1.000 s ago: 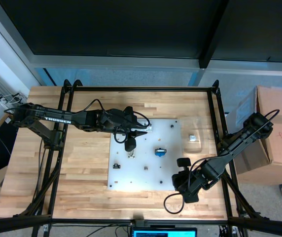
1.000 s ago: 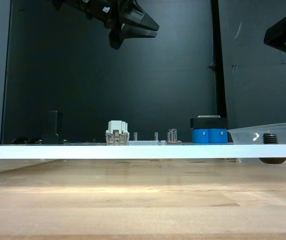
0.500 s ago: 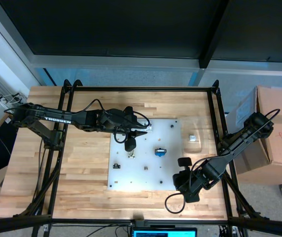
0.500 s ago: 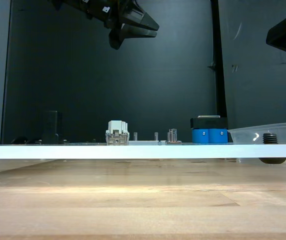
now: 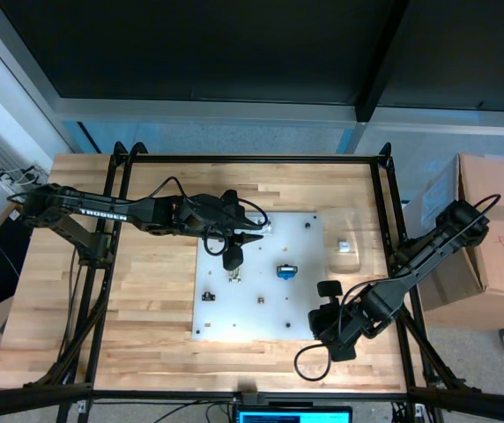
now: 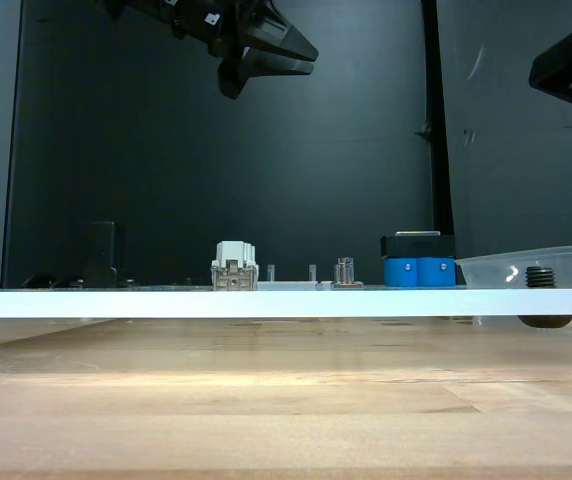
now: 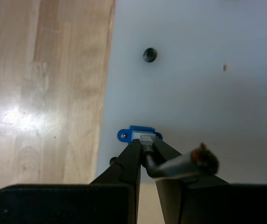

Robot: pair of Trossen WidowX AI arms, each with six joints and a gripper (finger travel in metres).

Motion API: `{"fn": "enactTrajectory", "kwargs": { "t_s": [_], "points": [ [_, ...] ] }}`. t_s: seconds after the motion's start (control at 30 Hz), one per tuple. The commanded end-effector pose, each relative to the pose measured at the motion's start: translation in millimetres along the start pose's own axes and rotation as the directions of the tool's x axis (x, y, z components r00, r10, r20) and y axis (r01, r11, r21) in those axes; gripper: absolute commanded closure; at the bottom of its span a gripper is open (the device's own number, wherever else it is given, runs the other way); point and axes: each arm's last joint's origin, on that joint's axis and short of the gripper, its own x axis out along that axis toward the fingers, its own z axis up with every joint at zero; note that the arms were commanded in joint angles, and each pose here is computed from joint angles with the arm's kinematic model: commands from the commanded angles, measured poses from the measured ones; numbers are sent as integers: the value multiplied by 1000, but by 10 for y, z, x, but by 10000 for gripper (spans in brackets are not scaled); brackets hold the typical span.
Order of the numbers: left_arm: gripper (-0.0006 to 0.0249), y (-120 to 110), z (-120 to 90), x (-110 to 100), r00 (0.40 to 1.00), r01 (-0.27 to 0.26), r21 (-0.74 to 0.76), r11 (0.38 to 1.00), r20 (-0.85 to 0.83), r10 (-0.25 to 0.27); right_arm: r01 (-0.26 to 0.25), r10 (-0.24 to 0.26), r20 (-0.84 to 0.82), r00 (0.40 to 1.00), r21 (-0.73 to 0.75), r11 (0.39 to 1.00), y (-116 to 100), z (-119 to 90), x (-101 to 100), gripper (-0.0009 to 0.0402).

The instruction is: Pick the RJ45 connector and install on the taskboard

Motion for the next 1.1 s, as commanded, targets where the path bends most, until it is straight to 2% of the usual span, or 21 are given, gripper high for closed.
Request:
{"fn": "enactTrajectory", "kwargs": {
  "t_s": [0.03, 1.1],
  "points": [
    [153, 1, 1, 1, 1000, 0, 0, 1000, 0, 0, 3, -3, 2, 1000, 1, 1000, -6, 4, 5, 393],
    [153, 1, 1, 1, 1000, 0, 0, 1000, 0, 0, -18, 18, -8, 1000, 1, 1000, -10, -35, 69, 393]
  ]
}}
